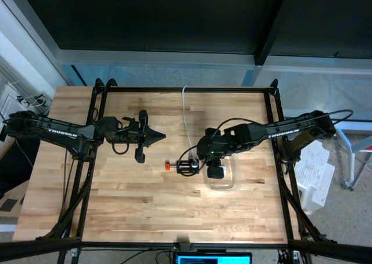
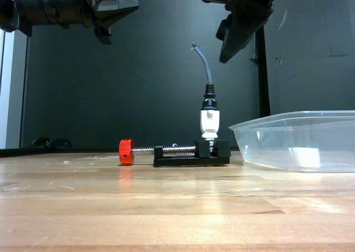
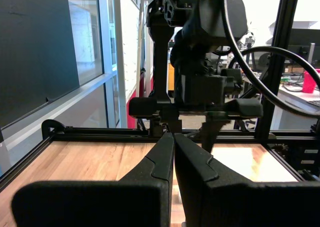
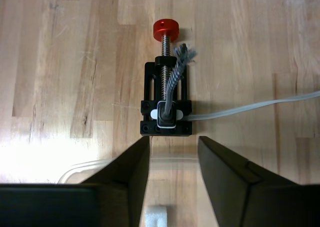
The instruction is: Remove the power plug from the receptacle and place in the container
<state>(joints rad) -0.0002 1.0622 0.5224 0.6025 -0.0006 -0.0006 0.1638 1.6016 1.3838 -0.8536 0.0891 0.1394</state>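
The power plug (image 2: 209, 94) stands upright in the white receptacle (image 2: 209, 123), its thin cord tail curling up. A black clamp block (image 2: 191, 152) with a red knob (image 2: 126, 151) holds the receptacle. From above, the plug (image 4: 166, 112) lies just beyond my right gripper (image 4: 173, 139), which is open and holds nothing. That right gripper (image 2: 226, 51) hangs above the plug and slightly right of it. The clear container (image 2: 299, 141) sits right of the clamp with a pale cube (image 4: 157, 214) inside. My left gripper (image 1: 161, 137) is shut and hovers high at the left, far from the plug.
The long white cable (image 1: 187, 118) runs from the receptacle toward the table's far edge. A black frame (image 1: 186, 89) borders the table's back and sides. In the left wrist view the shut fingers (image 3: 165, 157) point toward the right arm (image 3: 205, 47).
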